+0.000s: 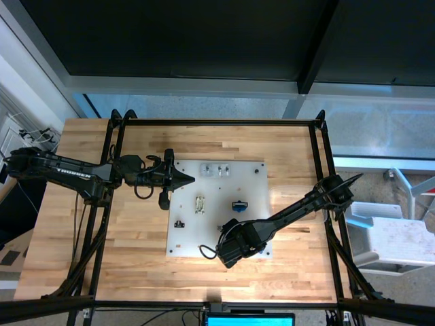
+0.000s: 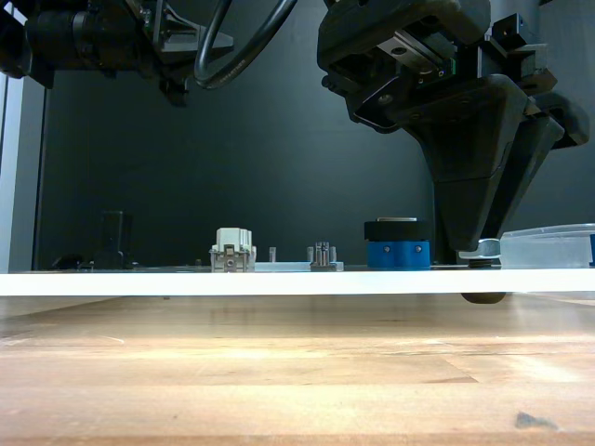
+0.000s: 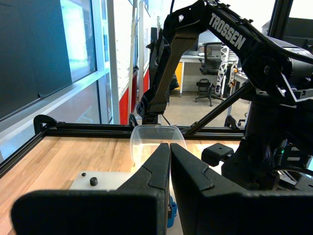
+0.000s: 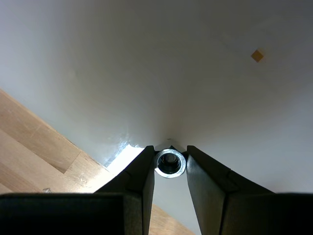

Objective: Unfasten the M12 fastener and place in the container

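right claw (image 4: 169, 155), low at white board's (image 4: 205, 73) near edge, pinches silver nut (image 4: 170, 164) by its sides | nut likely hard, light, slippery | left claw (image 3: 169, 152) closed, empty, above white board

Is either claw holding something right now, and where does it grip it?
The right gripper pinches the small silver nut by its opposite sides, down at the white board. The left gripper, over the board's far left edge, holds nothing.

Blue fixture (image 2: 398, 254) and grey connector (image 2: 232, 250) on white board (image 2: 139, 282)
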